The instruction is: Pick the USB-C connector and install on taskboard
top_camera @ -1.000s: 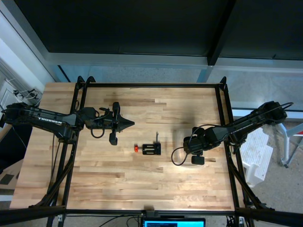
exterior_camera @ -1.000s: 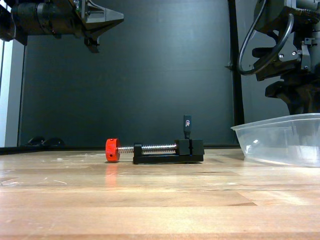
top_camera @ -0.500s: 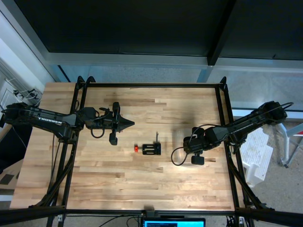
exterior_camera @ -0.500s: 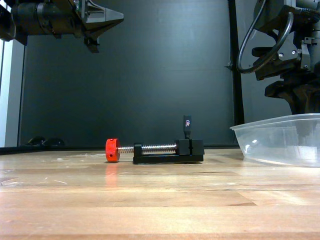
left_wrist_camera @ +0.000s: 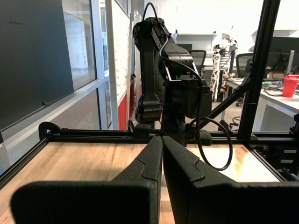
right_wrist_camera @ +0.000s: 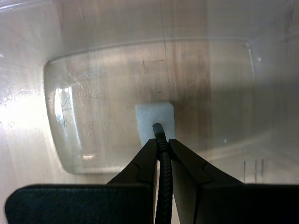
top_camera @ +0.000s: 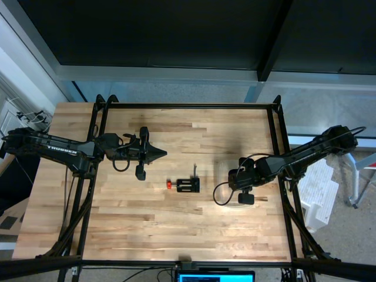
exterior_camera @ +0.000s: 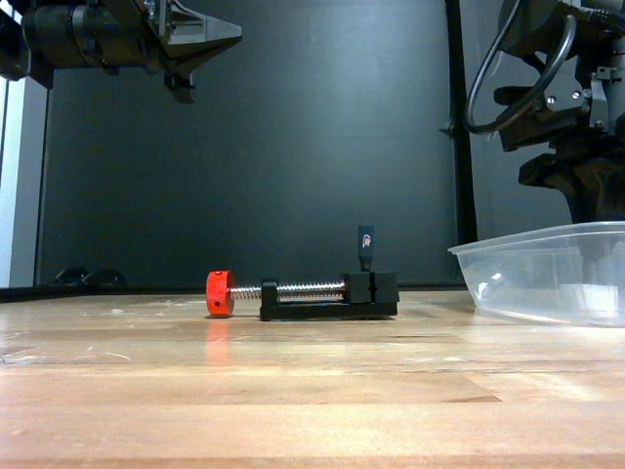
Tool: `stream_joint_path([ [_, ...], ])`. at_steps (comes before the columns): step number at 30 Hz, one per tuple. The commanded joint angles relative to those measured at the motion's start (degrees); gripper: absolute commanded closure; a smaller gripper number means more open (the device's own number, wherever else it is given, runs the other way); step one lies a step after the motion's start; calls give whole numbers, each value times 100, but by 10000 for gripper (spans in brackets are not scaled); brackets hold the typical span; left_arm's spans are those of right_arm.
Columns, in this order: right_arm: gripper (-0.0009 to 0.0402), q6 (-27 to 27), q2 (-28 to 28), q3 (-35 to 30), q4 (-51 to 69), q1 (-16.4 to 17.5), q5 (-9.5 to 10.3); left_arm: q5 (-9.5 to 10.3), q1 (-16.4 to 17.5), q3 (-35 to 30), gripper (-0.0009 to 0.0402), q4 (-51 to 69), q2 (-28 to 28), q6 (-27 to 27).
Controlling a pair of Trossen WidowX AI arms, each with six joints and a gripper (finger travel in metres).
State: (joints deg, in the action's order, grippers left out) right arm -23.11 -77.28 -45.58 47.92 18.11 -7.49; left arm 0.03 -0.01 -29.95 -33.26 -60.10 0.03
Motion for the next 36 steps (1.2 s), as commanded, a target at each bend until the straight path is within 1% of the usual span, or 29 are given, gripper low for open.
stream_joint_path([
  [1,393,-2,81,-151,245,0,-2,0,0,0,393,0,-2,0],
  [8,393,-2,221,-619,833,-11,0,0,0,0,393,0,-2,0],
  [17,393,-4,232,-1239,1499,-22,-4,0,2,0,393,0,-2,0],
  [28,393,-72,219,-1335,1565,-24,-2,0,0,0,393,0,-2,0],
  [32,393,-267,122,-1534,1569,-42,0,0,0,0,393,0,-2,0],
  [36,393,-295,-59,-1834,1613,-79,-7,0,0,0,393,0,-2,0],
])
